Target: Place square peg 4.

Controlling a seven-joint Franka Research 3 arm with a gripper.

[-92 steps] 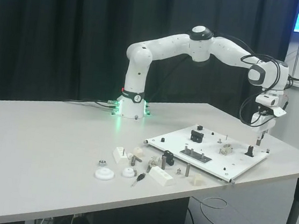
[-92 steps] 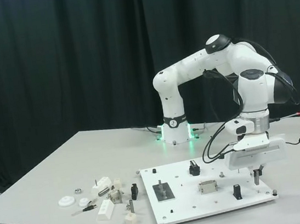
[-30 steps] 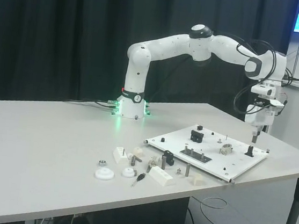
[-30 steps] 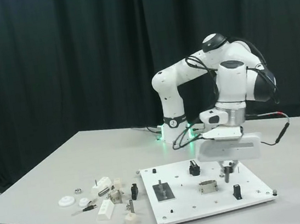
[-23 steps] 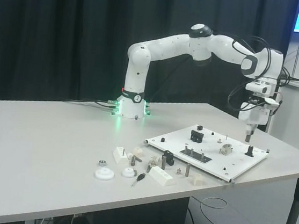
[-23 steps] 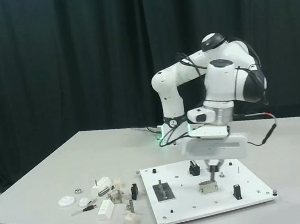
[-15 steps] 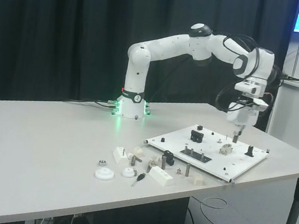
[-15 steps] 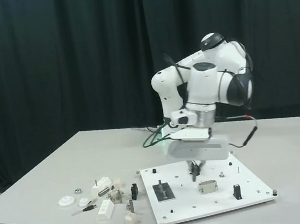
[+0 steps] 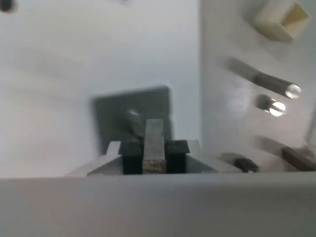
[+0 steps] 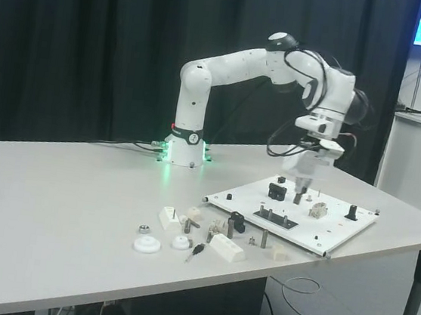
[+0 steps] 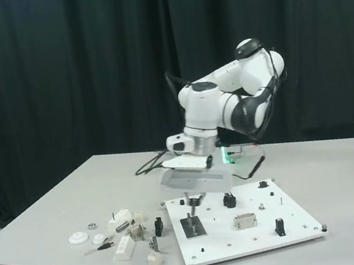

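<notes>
Grey metal is what we see between the two black pads of the claw [image 9: 154,157]: the square peg [image 9: 153,145] is clamped there, so the claw is closed on it. In the wrist view the long axis of the peg runs along the fingers, pointing down toward the board. Directly below it lies the grey plate [image 9: 132,114] on the white assembly board [image 11: 244,225], and a short pin already stands on that plate, just beside the tip of the peg. In the second room view the claw [image 11: 193,201] hangs over the same grey plate [image 11: 193,228], above it and not touching. We judge that the coming move is mostly a straight descent, with the peg kept upright; whether the hole is exactly under the tip, we cannot tell. The loose parts on the bench [image 10: 77,195] lie well apart from this place.
</notes>
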